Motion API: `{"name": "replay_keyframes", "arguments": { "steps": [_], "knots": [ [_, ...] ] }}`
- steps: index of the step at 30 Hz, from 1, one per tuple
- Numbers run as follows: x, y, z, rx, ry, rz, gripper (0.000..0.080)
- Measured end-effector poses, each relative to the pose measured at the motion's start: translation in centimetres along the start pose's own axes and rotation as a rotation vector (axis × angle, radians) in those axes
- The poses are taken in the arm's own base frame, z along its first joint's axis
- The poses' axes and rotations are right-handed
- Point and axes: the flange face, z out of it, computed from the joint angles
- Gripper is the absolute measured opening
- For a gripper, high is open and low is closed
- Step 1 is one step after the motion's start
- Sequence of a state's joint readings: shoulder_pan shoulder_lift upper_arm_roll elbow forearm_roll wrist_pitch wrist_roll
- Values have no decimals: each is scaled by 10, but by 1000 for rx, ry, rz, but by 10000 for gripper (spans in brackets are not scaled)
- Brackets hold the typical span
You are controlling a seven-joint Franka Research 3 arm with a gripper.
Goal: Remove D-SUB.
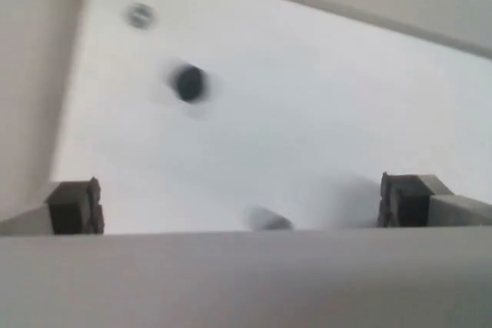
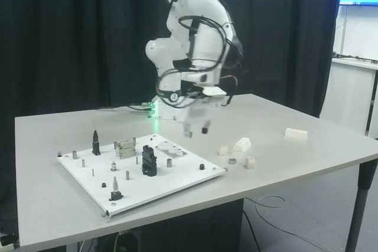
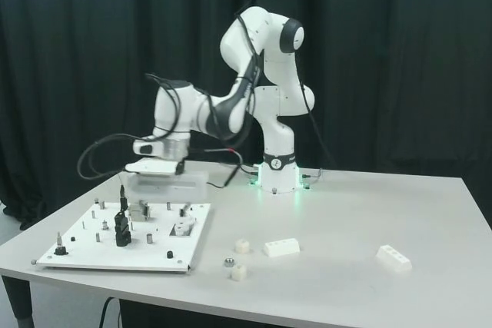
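Observation:
The white task board (image 2: 177, 175) lies on the grey table and carries several small fittings. A grey connector block (image 2: 124, 148), which looks like the D-SUB, sits near the board's rear edge, with a tall black part (image 2: 147, 162) in front of it. My gripper (image 2: 196, 130) hangs in the air above the board's right rear corner, apart from the connector. In the wrist view the gripper (image 1: 240, 203) is open, its fingertips (image 1: 74, 207) spread wide with only bare white board (image 1: 307, 128) and a black round peg (image 1: 188, 82) below. From the second room view the hand (image 3: 165, 178) hovers over the board (image 3: 92, 255).
Loose white blocks lie on the table to the right of the board: a wedge (image 2: 242, 144), a long block (image 2: 295, 134) and two small cubes (image 2: 223, 150). Upright pins and a black post (image 2: 95, 143) stand on the board. The arm's base (image 3: 277, 174) is behind.

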State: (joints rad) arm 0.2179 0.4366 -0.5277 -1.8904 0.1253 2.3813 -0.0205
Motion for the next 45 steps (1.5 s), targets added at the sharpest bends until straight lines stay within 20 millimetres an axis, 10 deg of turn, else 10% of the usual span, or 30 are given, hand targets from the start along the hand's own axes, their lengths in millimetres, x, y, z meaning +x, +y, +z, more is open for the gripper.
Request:
{"name": "replay_keyframes", "arguments": {
  "steps": [15,45],
  "knots": [
    [20,75,-8,22,-5,149,800],
    [35,149,60,36,-166,181,800]
  ]
}}
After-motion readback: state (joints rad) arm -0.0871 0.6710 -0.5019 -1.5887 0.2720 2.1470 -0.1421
